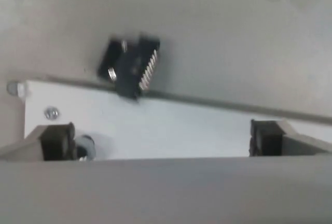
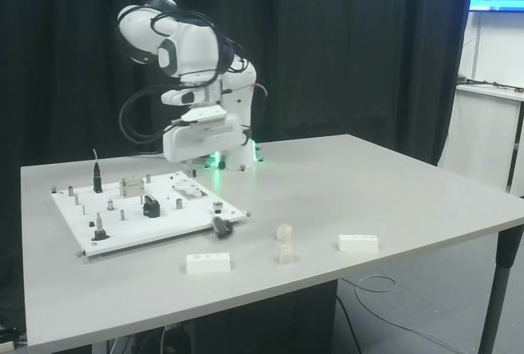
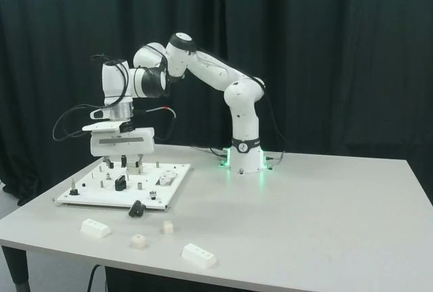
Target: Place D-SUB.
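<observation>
Black curtain (image 3: 338,49) behind grey table (image 3: 325,204)

D-SUB (image 1: 129,67) | black connector, one row of metal pins showing | lies tilted on the grey counter (image 2: 393,198) | touching the white board's (image 2: 164,227) near edge

**Layout on the table**

On table (image 2: 393,198): board (image 2: 131,231) at left, under gripper (image 3: 131,165). D-SUB (image 2: 220,226) astride board's near right edge. Scattered blocks (image 2: 208,263) nearer, toward table's front. Arm base (image 3: 245,160) behind, far side.
</observation>
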`<action>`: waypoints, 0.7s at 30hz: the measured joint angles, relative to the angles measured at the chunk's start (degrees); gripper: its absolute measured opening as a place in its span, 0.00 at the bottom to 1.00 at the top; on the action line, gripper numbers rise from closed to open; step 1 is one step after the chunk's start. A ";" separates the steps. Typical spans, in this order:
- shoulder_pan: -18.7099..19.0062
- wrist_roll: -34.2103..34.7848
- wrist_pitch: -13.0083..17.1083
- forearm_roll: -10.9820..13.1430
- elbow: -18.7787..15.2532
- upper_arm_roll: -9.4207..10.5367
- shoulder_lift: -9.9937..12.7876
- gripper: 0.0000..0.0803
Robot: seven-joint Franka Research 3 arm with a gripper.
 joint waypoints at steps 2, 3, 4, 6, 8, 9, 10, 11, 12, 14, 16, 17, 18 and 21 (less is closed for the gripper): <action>0.90 0.26 -0.04 -0.43 0.39 -0.20 0.00 0.83; 1.36 0.30 -0.11 -0.66 0.62 -0.31 0.01 0.96; 1.76 0.31 -0.23 -0.86 0.82 -0.42 0.02 0.96; 2.45 0.31 -0.59 -1.17 1.25 -0.59 0.02 0.96; 3.01 0.31 -0.94 -1.37 1.66 -0.71 0.03 0.96; 3.28 0.31 -1.17 -1.50 1.88 -0.76 0.03 0.99; 3.50 0.31 -1.41 -1.61 2.07 -0.79 0.03 0.99; 3.72 0.31 -1.66 -1.72 2.28 -0.82 0.03 0.99; 3.91 0.31 -1.85 -1.82 2.47 -0.85 0.03 0.99; 4.23 0.31 -2.29 -1.91 2.81 -0.86 0.03 0.99; 4.55 0.32 -2.87 -1.92 3.18 -0.86 0.03 0.99; 4.69 0.34 -3.08 -1.92 3.37 -0.86 0.03 0.99; 4.84 0.39 -3.25 -1.92 3.55 -0.86 0.03 1.00; 5.23 0.56 -3.77 -1.92 4.02 -0.86 0.03 1.00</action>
